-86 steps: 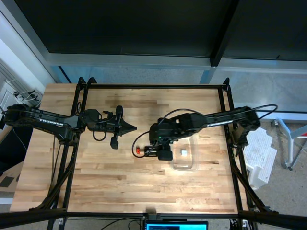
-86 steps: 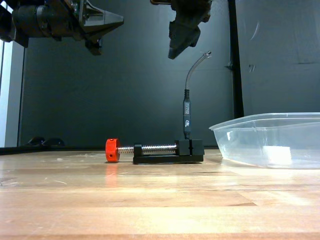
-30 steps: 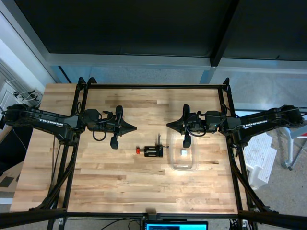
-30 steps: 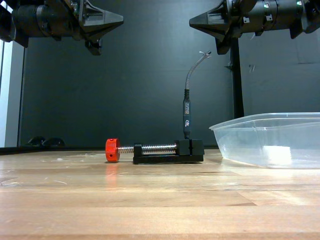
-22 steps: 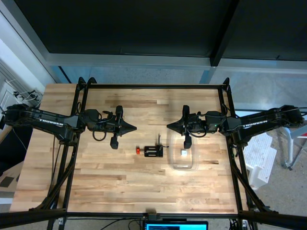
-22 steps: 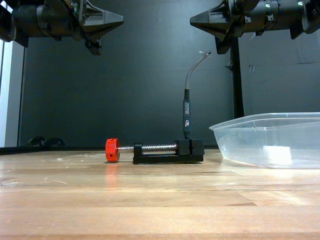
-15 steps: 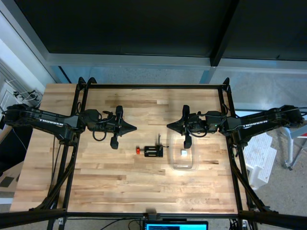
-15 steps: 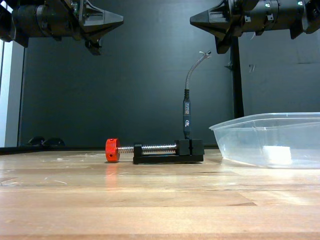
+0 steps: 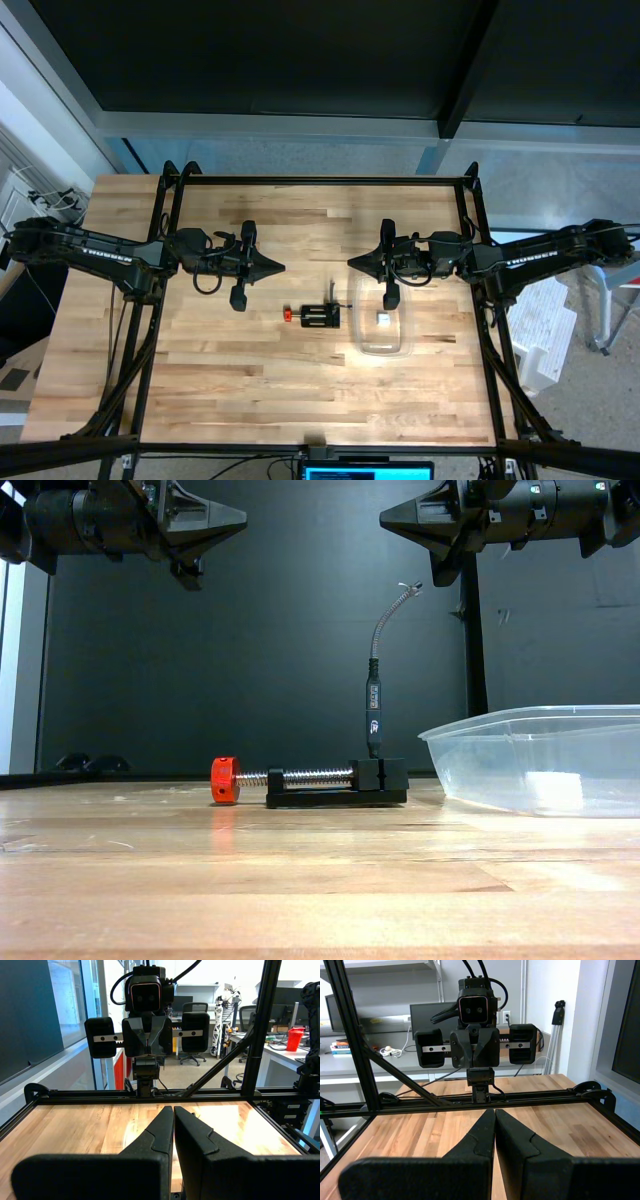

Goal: Pick the USB-C connector and install on taskboard

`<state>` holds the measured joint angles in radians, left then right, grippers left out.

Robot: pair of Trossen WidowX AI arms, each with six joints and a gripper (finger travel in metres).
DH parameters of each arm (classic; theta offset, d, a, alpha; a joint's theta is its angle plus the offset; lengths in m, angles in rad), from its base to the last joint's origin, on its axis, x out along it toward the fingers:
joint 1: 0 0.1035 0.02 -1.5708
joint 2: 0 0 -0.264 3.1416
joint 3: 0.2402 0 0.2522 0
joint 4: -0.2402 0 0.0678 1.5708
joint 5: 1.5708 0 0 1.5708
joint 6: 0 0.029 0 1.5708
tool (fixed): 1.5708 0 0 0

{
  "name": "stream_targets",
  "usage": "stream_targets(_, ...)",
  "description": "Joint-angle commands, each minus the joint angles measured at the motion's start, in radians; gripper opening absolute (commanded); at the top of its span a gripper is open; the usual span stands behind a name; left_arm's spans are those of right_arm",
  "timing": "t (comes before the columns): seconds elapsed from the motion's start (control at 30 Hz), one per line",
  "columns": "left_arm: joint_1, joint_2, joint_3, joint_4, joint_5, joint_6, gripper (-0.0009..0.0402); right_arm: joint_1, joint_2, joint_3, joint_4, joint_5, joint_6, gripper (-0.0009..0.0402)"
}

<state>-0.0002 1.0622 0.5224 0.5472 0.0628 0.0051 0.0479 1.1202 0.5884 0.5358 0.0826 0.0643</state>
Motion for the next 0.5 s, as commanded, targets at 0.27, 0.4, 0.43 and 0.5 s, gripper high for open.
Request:
stream_targets(0.27, 0.000, 0.000, 0.000, 0.000, 0.000, 0.000, 0.0000, 0.000, 0.001, 0.002, -0.010, 0.001, 0.001, 0.0000)
stream_targets(0.4, 0.000, 0.000, 0.000, 0.000, 0.000, 0.000, 0.0000, 0.000, 0.001, 0.002, -0.015, 0.001, 0.001, 0.0000)
stream_targets(0.43, 0.000, 0.000, 0.000, 0.000, 0.000, 0.000, 0.0000, 0.000, 0.001, 0.002, -0.015, 0.001, 0.001, 0.0000)
stream_targets(0.5, 0.000, 0.000, 0.000, 0.000, 0.000, 0.000, 0.0000, 0.000, 0.001, 0.002, -0.015, 0.001, 0.001, 0.0000)
